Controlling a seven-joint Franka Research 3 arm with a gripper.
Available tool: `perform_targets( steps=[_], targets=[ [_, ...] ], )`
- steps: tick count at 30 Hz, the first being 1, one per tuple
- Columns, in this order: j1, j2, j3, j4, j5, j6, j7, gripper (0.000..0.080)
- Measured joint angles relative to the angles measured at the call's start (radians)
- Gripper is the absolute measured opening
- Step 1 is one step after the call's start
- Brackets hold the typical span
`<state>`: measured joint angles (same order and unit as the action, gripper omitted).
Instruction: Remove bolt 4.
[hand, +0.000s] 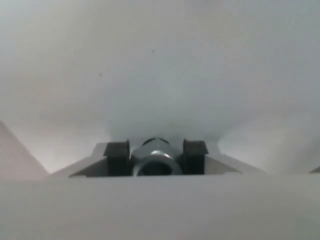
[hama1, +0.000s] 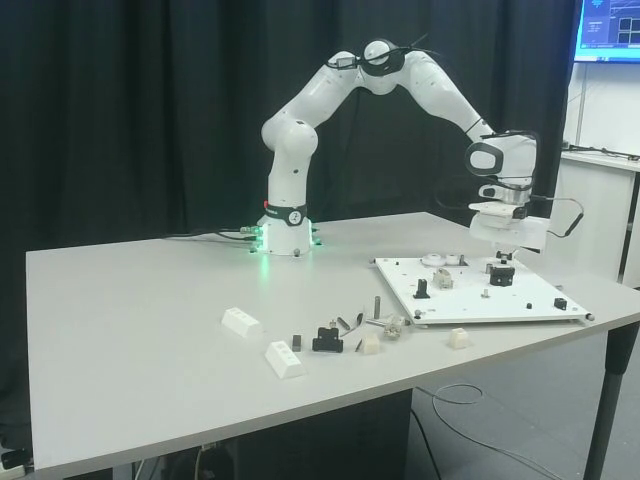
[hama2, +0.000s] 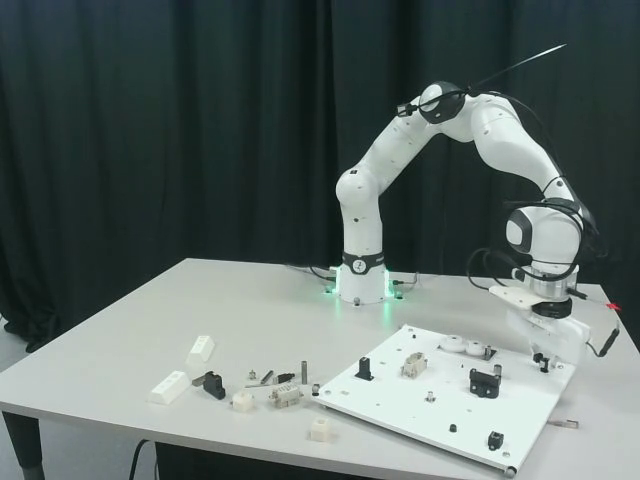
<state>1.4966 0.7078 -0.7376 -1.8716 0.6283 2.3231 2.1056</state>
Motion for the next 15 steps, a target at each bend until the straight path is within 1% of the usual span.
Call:
perform_targets(
  steps=[6, 12, 15],
  targets=[
    [0.001, 0.000, 0.000, 0.000, 0.000, 0.002, -0.115, 0.0225],
    [0.002, 0.001, 0.000, 0.000, 0.000, 0.006, -0.299, 0.0225],
    [0.002, 0.001, 0.000, 0.000, 0.001, 0.007, -0.369, 0.0225]
  ],
)
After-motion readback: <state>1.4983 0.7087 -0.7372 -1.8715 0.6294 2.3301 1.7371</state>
